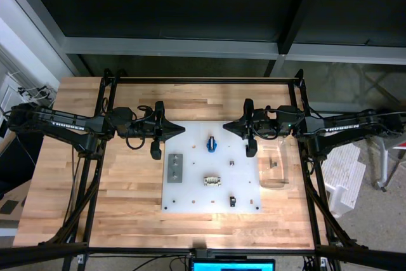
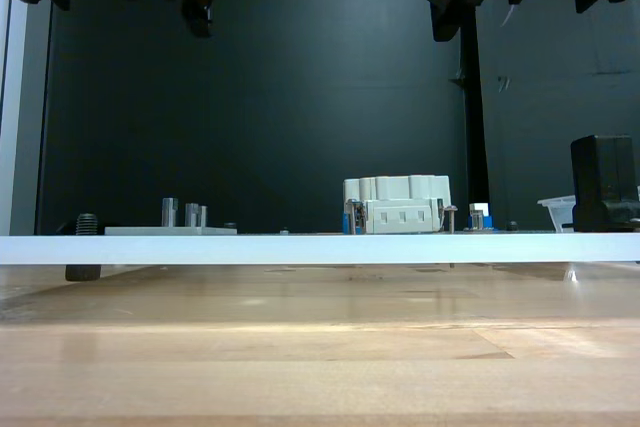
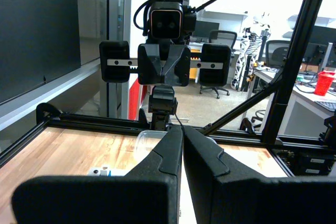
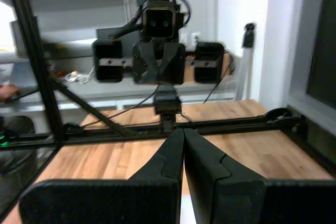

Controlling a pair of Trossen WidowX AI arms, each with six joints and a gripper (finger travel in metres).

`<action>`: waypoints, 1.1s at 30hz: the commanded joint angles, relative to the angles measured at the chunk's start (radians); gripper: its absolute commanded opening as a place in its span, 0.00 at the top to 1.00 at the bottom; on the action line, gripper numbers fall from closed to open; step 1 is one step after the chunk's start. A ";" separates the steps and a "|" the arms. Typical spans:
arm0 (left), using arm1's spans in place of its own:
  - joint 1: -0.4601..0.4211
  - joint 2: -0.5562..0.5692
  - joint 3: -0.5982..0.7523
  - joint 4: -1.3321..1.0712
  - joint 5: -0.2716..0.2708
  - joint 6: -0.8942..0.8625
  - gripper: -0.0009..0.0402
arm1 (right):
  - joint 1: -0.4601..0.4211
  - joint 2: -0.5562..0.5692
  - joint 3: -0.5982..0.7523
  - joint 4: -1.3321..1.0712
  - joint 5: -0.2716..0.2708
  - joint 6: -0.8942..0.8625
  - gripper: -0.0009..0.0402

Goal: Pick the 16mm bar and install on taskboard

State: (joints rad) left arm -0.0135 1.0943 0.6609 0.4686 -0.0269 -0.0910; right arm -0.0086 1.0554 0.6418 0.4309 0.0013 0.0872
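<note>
From above, my left gripper (image 1: 182,130) hangs over the far left corner of the board (image 1: 190,202). My right gripper (image 1: 226,126) hangs over its far edge. Their tips face each other, well apart. What I take for the bar (image 1: 273,164), a small grey piece, lies free in the clear tray (image 1: 283,183) just right of the board, though I cannot be sure of it. A grey block (image 1: 174,168) sits on the board's left half.

At table level, both grippers hang high above the board, and short pegs (image 2: 170,211) stand on the block.

Along my left wrist, my fingers (image 3: 164,156) are pressed together with nothing between them. Along my right wrist, the same.

I expect a metal bar to be stiff, smooth, heavy for its size and quick to roll. I would open up and pinch it squarely across its sides at mid-length.
</note>
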 commanded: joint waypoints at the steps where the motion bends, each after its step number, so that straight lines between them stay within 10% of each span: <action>1: 0.000 0.000 0.000 0.000 0.000 0.000 0.98 | 0.000 -0.021 0.029 -0.098 -0.023 0.001 0.98; 33: 0.000 0.000 0.000 0.000 0.000 0.000 0.98 | 0.137 -0.047 0.245 -1.173 -0.019 0.097 0.98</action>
State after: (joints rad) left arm -0.0135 1.0943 0.6609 0.4683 -0.0269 -0.0910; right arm 0.1196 1.0077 0.8833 -0.7132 -0.0196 0.1745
